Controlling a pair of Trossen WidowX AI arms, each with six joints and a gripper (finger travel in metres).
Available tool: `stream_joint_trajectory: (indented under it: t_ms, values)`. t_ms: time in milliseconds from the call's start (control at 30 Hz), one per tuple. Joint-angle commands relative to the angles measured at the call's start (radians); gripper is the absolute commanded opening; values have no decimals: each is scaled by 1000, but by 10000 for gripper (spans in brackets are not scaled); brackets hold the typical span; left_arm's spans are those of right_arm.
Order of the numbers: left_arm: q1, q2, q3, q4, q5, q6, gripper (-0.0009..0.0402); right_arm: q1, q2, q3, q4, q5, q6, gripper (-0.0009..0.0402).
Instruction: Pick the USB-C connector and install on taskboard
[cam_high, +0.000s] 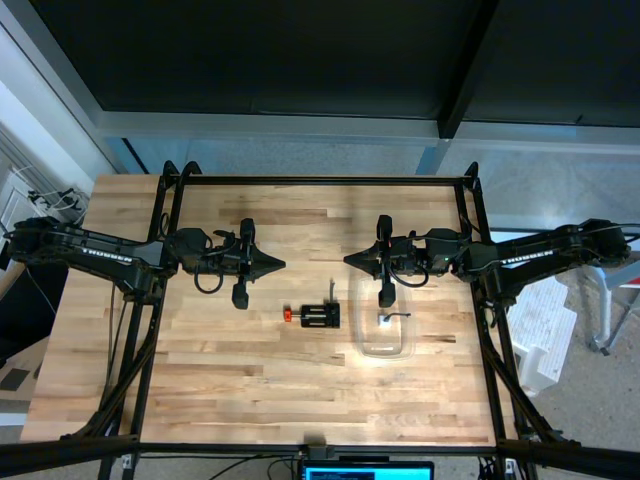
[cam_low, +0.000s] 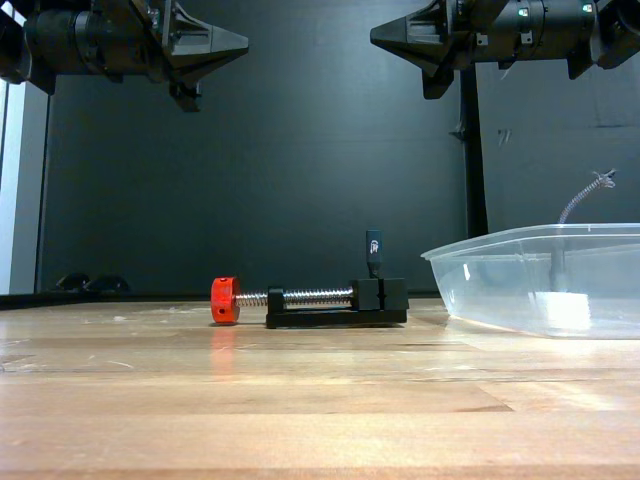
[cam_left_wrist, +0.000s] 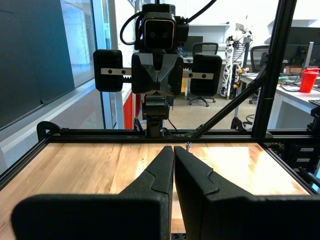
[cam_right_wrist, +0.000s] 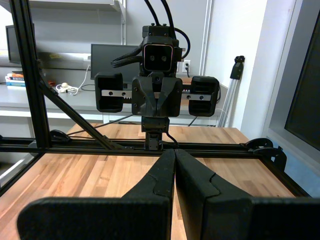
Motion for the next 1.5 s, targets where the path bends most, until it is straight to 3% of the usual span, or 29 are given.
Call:
stream_joint_trajectory:
  t_ms: [33, 433, 533, 1033, 1500]
  values:
    - [0, 0, 0, 0, 0, 0, 0, 1, 0, 0, 0, 0, 0, 0]
    - [0, 0, 0, 0, 0, 0, 0, 1, 0, 0, -1, -1, 2, 0]
    - [0, 0, 0, 0, 0, 0, 0, 1, -2, 11, -44, 1, 42, 0]
    - [0, 0, 0, 0, 0, 0, 0, 23, 47, 340, -887, 1, 106, 0]
    - [0, 0, 0, 0, 0, 0, 0, 66, 192, 547, -1381, -6, 198, 0]
